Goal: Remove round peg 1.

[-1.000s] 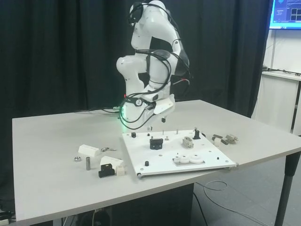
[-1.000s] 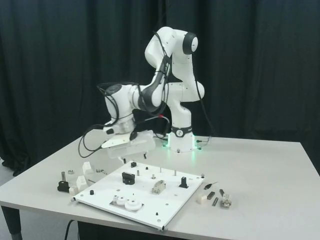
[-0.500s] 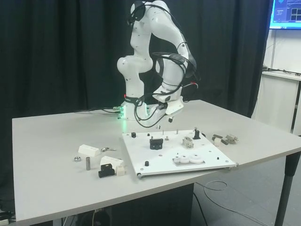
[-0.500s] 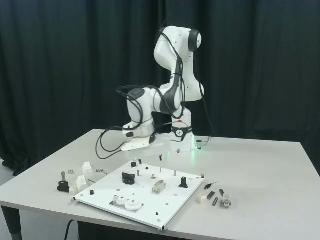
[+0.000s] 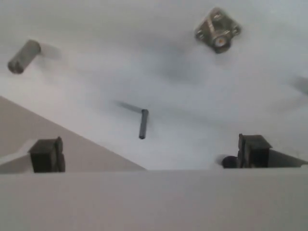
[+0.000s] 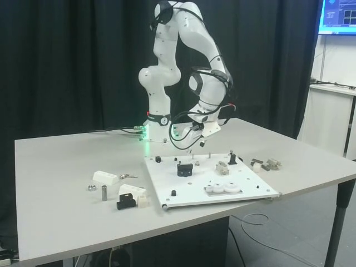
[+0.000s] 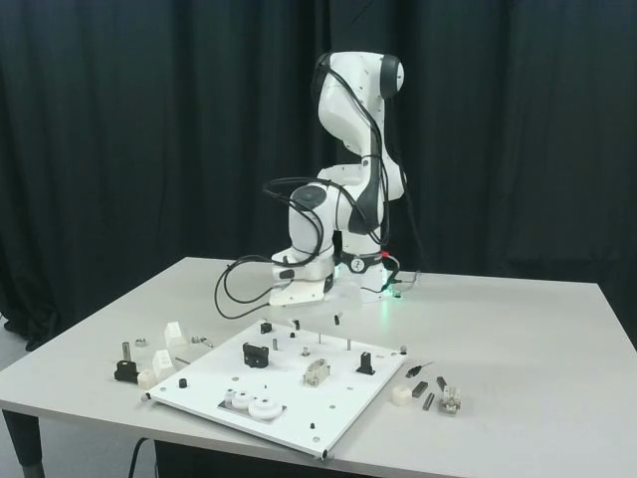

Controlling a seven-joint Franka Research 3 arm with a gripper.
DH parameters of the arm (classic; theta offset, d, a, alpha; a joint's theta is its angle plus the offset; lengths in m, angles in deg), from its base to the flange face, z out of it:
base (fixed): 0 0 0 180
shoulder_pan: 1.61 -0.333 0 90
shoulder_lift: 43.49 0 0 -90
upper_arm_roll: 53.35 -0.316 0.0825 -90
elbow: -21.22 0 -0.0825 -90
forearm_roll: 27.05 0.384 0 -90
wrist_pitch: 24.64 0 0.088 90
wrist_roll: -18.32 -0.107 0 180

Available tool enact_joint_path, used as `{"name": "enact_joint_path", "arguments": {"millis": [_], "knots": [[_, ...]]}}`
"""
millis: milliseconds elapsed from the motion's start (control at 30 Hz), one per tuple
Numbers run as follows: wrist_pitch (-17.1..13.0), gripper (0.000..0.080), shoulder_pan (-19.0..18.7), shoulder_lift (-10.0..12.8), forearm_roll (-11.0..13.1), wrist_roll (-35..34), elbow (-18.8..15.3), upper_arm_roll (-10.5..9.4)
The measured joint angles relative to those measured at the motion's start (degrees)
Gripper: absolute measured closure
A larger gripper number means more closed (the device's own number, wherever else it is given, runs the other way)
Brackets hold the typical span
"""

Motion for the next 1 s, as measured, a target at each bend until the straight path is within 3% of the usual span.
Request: {"name": "enact_joint_path", "arguments": {"millis": [500, 1000], "knots": [[-5.3, 0.0003, 0.0, 0.1, -0.5, -0.3, -4.9, -0.77], [-9.4, 0.0003, 0.1, 1.1, -0.8, -0.3, -6.3, -0.77]]}}
